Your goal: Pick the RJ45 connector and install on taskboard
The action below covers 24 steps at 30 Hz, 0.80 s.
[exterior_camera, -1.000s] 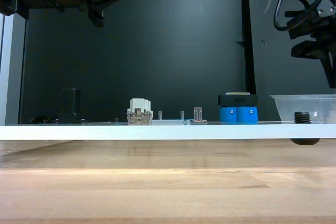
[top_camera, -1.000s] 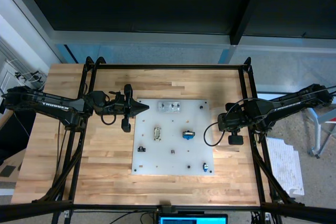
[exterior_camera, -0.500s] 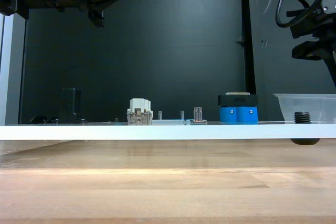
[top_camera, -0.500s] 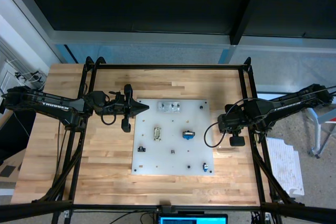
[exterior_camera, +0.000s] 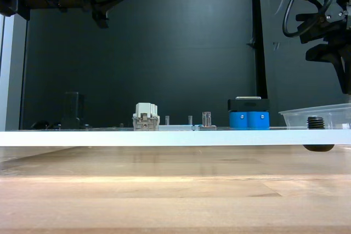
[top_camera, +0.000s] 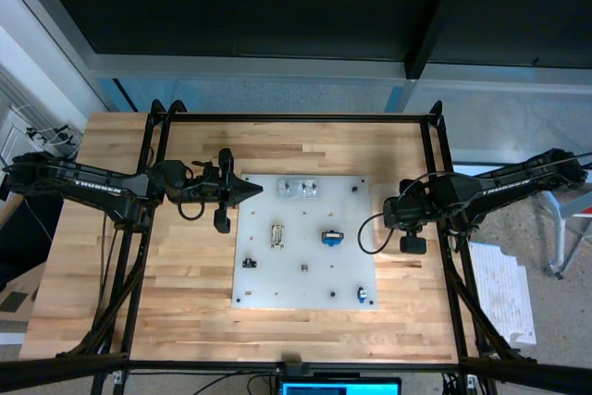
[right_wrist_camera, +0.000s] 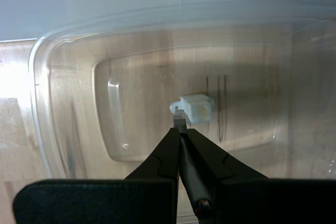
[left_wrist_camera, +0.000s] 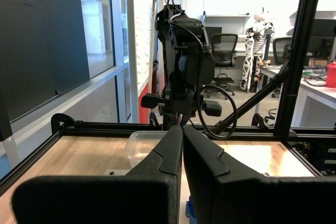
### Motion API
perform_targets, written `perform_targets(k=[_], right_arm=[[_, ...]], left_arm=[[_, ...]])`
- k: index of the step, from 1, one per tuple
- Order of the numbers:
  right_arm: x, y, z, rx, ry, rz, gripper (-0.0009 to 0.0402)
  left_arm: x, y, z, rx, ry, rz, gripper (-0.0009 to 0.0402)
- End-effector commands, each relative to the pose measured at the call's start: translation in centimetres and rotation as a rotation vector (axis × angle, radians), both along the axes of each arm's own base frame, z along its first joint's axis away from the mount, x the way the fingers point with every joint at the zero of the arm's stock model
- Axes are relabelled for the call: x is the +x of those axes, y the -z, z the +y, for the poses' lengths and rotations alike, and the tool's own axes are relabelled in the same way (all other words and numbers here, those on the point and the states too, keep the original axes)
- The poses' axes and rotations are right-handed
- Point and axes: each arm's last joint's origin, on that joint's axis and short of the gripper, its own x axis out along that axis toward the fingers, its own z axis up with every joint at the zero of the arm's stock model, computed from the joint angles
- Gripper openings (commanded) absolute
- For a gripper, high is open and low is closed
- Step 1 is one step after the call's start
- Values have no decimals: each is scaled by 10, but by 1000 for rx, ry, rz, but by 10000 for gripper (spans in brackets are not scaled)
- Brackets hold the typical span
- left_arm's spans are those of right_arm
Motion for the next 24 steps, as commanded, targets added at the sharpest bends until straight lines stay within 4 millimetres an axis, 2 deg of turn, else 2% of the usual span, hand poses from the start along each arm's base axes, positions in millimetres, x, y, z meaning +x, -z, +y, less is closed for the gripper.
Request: perform_targets(k=[1,8,14,24], right_arm=[[0,-1,2,2,-7,-4,0],[7,-20,8,122,-6,-49,0],[15,-39,16,140,17,-73,0],[34,-54,52,173,0,-68,0]], left_arm=[[0,0,0,0,0,0,0],[0,0,0,0,0,0,0],[0,0,0,0,0,0,0],[0,0,0,0,0,0,0]])
